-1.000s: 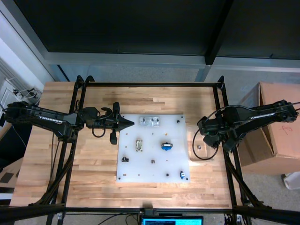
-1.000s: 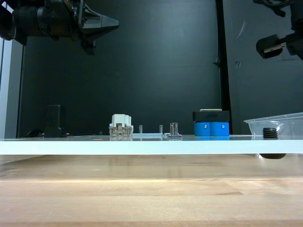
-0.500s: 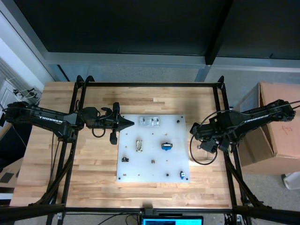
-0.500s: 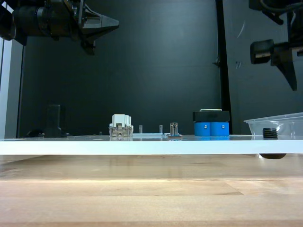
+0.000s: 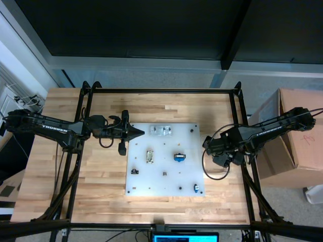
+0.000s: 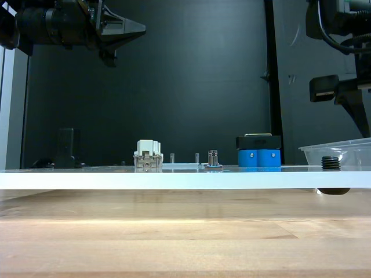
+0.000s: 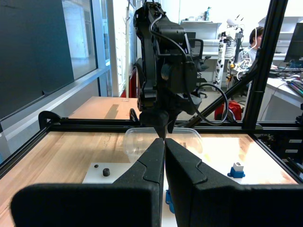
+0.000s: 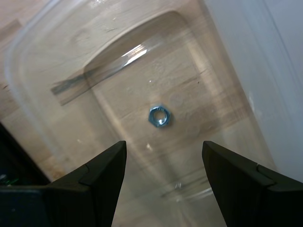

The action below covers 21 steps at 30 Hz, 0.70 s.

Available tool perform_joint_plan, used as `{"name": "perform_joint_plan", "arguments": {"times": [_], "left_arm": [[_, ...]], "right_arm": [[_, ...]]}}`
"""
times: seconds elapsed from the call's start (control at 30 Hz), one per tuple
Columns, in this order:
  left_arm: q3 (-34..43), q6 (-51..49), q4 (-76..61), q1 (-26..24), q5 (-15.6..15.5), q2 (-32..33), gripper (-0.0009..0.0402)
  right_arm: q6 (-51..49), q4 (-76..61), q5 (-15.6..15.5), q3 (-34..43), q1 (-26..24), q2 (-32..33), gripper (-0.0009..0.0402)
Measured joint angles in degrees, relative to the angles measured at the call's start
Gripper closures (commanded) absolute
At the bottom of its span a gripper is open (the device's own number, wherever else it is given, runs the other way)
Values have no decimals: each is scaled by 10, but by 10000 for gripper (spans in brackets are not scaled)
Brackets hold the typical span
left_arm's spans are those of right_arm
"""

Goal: Pick the M12 nut and place it on its threads and fasten

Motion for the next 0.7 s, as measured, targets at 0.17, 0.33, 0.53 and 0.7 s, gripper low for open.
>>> {"name": "perform_joint_plan", "arguments": {"times": [0.17,0.33,0.53,0.7], "left_arm": [[0,0,0,0,0,0,393],[0,0,0,0,0,0,393],[0,0,0,0,0,0,393],[0,0,0,0,0,0,393]], "right_arm": [[0,19,0,-24,1,9,184],[0,47,0,-45,1,24,192],[0,78,0,-59,2,37,205],[0,106,0,-75,2,38,213]]}}
